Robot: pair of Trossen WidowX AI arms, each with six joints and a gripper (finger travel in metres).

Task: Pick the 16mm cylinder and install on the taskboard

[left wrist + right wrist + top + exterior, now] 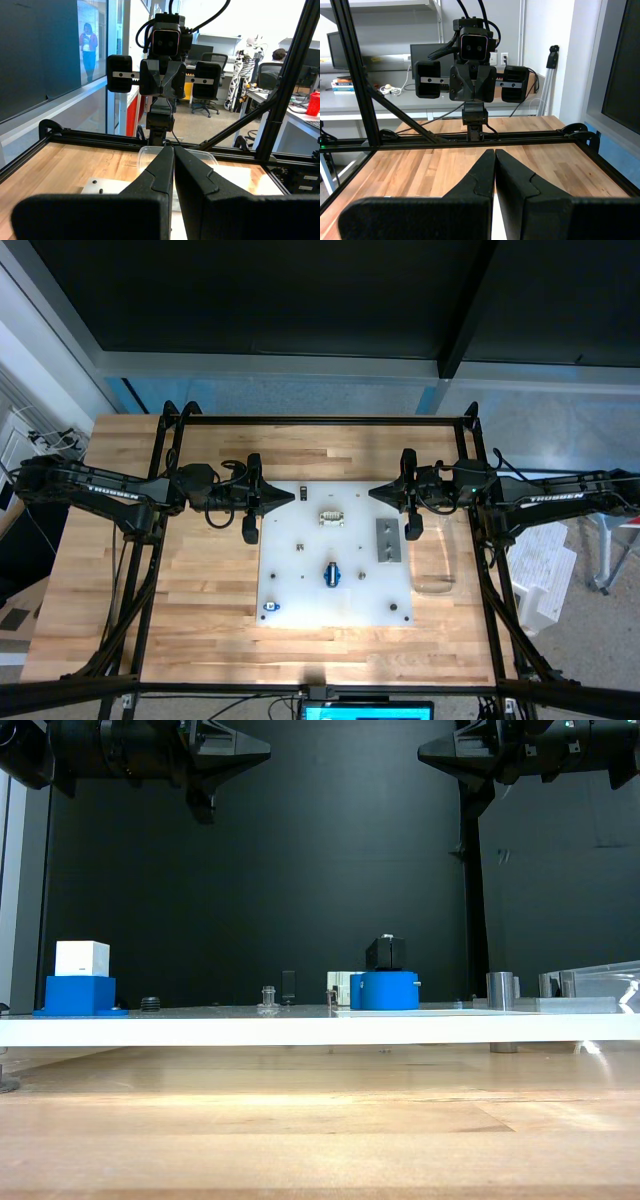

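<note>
Left gripper [288, 497] hangs high over the left edge of the taskboard [300, 585], pointing inward along the table. Its fingers are pressed tight together with nothing between them. Facing it from the other side, the right gripper [374, 492] hangs at about the same height above the board's right part. It is closed just as tightly and is also carrying nothing. The two tips are well apart, with the small pale connector [331, 516] on the plate below the gap.

From table level, the 16mm cylinder [500, 990] stands upright on the white board with its long axis vertical and its flat end facing up. It sits between the round blue fitting [388, 992] and the low grey metal block [575, 1005], far below both grippers and touching neither. At the board's near left corner is a second blue fitting [80, 996] with a white cube on top.

A clear plastic tray [433, 588] lies on the wooden tabletop [200, 580], against the board's right edge and under the right arm. From where I stand I can't make out whether anything is in it.
</note>
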